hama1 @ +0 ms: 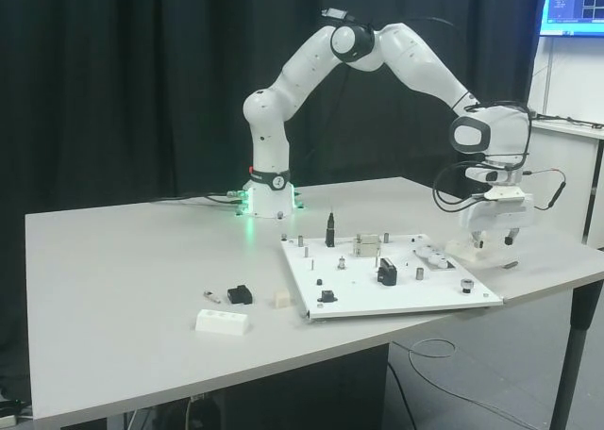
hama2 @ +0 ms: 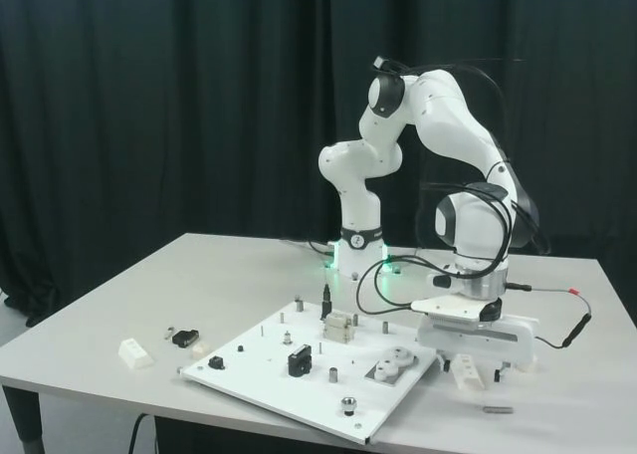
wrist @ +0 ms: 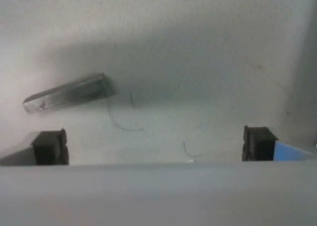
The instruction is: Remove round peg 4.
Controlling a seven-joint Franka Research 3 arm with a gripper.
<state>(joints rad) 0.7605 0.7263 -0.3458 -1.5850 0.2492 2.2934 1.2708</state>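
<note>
A short grey round peg [wrist: 69,93] lies on its side on the grey table, off the white board [hama1: 415,301]. The room views show the peg [hama1: 510,264] [hama2: 497,409] near the table's edge, beside the board's corner. My gripper [wrist: 153,145] hangs low over the table close to the peg, open, with nothing between its black fingertips [wrist: 49,146]. The peg lies to one side of the gap, outside it. In the room views the gripper [hama1: 495,243] [hama2: 476,366] is just past the board's far end, pointing down.
The board [hama2: 269,376] carries several upright pegs, a black block [hama1: 386,273] and round parts. A white block [hama2: 465,371] lies by the gripper. On the table at the board's other end lie a white block [hama1: 222,322], a small black part [hama1: 240,294] and a small block [hama1: 281,298].
</note>
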